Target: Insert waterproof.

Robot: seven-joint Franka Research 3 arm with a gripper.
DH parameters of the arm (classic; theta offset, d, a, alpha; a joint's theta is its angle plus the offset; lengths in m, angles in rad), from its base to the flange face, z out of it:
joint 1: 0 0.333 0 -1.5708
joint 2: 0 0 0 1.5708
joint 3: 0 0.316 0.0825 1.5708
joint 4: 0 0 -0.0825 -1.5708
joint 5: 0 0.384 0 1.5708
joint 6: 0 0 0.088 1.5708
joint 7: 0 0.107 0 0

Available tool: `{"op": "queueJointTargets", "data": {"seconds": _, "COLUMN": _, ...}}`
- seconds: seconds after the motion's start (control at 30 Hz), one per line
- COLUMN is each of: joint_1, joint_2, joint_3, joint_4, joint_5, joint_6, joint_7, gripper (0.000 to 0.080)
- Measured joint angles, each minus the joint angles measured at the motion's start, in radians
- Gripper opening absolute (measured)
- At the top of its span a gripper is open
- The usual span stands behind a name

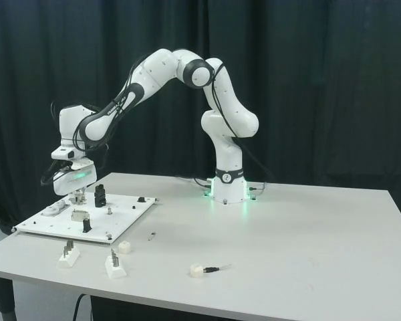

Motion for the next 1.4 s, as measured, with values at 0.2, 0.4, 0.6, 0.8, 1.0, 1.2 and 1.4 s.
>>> {"op": "queueJointTargets", "data": {"seconds": 0.2, "joint_1": -0.001, "joint_2": 0.013, "joint_3": 0.000, "joint_4": 0.000, "joint_5": 0.000, "joint_6": 0.005, "joint_7": -0.054, "gripper": 0.0312}}
{"op": "queueJointTargets", "data": {"seconds": 0.4, "joint_1": -0.002, "joint_2": 0.028, "joint_3": 0.000, "joint_4": 0.000, "joint_5": 0.000, "joint_6": 0.011, "joint_7": -0.086, "gripper": 0.0312}}
{"op": "queueJointTargets", "data": {"seconds": 0.6, "joint_1": -0.004, "joint_2": 0.042, "joint_3": 0.000, "joint_4": 0.000, "joint_5": 0.000, "joint_6": 0.018, "joint_7": -0.092, "gripper": 0.0312}}
{"op": "queueJointTargets", "data": {"seconds": 0.8, "joint_1": -0.005, "joint_2": 0.052, "joint_3": 0.000, "joint_4": 0.000, "joint_5": 0.000, "joint_6": 0.018, "joint_7": -0.098, "gripper": 0.0312}}
{"op": "queueJointTargets", "data": {"seconds": 1.0, "joint_1": -0.005, "joint_2": 0.061, "joint_3": 0.001, "joint_4": 0.000, "joint_5": 0.000, "joint_6": 0.018, "joint_7": -0.105, "gripper": 0.0312}}
{"op": "queueJointTargets", "data": {"seconds": 1.2, "joint_1": -0.006, "joint_2": 0.064, "joint_3": 0.001, "joint_4": 0.001, "joint_5": 0.000, "joint_6": 0.018, "joint_7": -0.116, "gripper": 0.0312}}
{"op": "queueJointTargets", "data": {"seconds": 1.4, "joint_1": -0.008, "joint_2": 0.064, "joint_3": 0.001, "joint_4": 0.002, "joint_5": 0.001, "joint_6": 0.018, "joint_7": -0.124, "gripper": 0.0312}}
